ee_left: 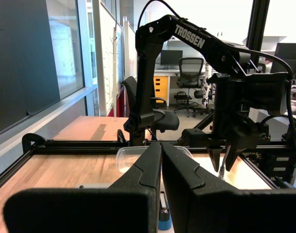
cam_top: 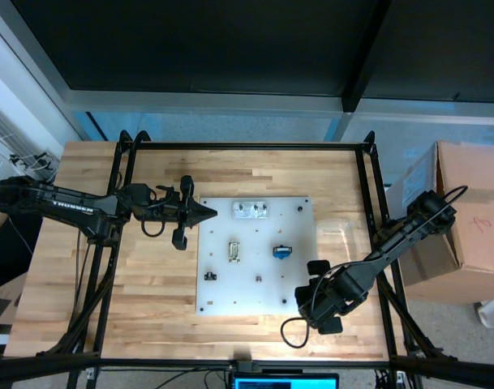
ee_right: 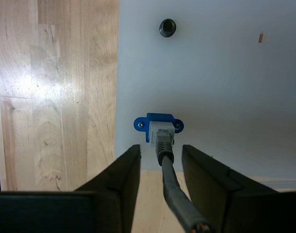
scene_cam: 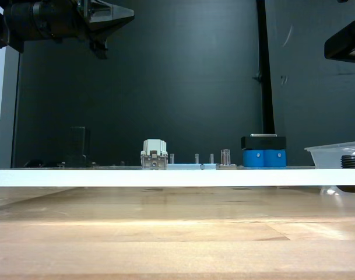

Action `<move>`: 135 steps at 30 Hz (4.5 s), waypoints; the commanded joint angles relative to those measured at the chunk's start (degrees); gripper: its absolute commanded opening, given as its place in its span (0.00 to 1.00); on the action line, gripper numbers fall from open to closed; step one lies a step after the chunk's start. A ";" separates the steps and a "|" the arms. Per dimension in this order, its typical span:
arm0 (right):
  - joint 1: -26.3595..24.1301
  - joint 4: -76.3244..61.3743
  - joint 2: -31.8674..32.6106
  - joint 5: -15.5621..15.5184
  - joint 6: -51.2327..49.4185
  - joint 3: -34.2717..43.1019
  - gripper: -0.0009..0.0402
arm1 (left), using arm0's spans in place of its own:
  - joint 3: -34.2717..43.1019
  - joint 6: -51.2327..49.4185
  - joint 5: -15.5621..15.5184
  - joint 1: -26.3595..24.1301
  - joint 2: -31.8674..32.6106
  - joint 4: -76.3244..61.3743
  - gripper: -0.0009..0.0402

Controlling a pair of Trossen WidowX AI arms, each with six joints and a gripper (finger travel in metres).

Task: Remove the RJ45 connector from the taskboard and place in the container

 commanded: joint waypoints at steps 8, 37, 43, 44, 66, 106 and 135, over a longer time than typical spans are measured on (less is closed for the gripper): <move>0.04 1.81 -0.02 -0.09 -0.04 -0.96 0.02 | 0.02 0.02 0.00 0.00 0.02 0.02 0.02; 0.20 -0.31 -2.40 -0.04 0.00 -0.09 0.02 | 0.02 0.02 0.00 0.02 0.02 0.02 0.02; 0.20 -0.31 -2.45 -0.04 0.00 -0.09 0.02 | 0.02 0.02 0.00 0.00 0.02 0.02 0.02; 0.22 -0.31 -2.45 -0.04 0.00 -0.11 0.02 | 0.02 0.02 0.00 0.02 0.02 0.02 0.02; 0.24 4.04 -2.38 0.02 0.26 -3.32 0.02 | 0.02 0.02 0.00 0.00 0.02 0.02 0.02; 0.81 6.69 -2.49 1.99 2.16 -5.27 0.43 | 0.02 0.02 0.00 0.00 0.02 0.02 0.02; 2.38 9.75 -4.31 3.50 3.48 -8.00 0.35 | 0.02 0.02 0.00 0.00 0.02 0.02 0.02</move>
